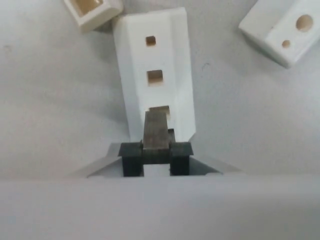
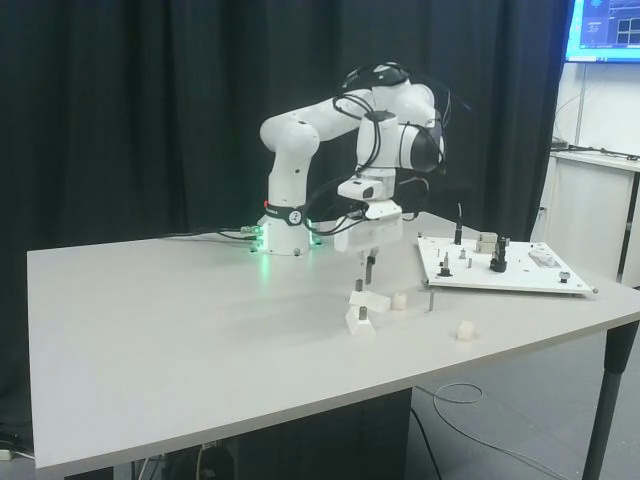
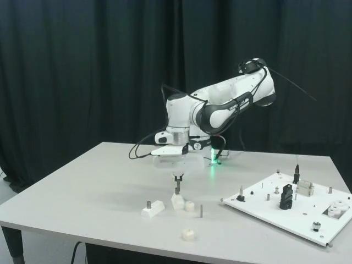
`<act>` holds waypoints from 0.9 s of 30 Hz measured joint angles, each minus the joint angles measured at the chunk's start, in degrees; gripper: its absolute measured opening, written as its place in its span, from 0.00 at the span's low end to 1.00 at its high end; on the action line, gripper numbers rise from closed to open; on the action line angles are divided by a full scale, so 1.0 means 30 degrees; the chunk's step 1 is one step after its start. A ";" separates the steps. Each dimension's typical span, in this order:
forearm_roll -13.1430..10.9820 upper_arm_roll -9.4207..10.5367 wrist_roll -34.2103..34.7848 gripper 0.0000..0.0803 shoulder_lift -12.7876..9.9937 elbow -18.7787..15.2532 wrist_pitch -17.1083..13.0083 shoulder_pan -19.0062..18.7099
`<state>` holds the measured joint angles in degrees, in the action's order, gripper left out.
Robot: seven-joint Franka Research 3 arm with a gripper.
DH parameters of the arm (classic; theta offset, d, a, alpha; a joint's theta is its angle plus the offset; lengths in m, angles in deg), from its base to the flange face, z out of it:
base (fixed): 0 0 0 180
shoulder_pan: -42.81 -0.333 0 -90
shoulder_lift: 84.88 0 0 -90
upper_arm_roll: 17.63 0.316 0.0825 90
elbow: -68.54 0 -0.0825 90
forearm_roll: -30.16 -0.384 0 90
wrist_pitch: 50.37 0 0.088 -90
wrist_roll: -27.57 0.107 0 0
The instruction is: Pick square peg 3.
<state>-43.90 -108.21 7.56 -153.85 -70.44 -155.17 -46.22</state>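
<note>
Wrist view: the gripper point(image 1: 156, 159), its black fingers point(image 1: 131, 159) closed on the square peg point(image 1: 156, 131), a dull metal bar of flat faces, holds it just above the white plastic holder block point(image 1: 156, 70), whose top carries square holes. A white block with round holes point(image 1: 283, 28) lies nearby. First room view: the peg point(image 2: 369, 270) hangs upright over the block point(image 2: 369, 298) on the smooth grey bench point(image 2: 180, 320). Second room view: a flat white board point(image 3: 286, 212) carrying small fittings lies well apart.
</note>
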 joint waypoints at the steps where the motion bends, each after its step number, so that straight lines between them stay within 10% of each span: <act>1: 0.0088 -0.0080 0.0067 0.13 0.0000 0.0012 0.0059 -0.0032; 27: 0.0927 -0.0346 0.1380 0.13 -0.0222 0.0179 -0.0103 -0.0171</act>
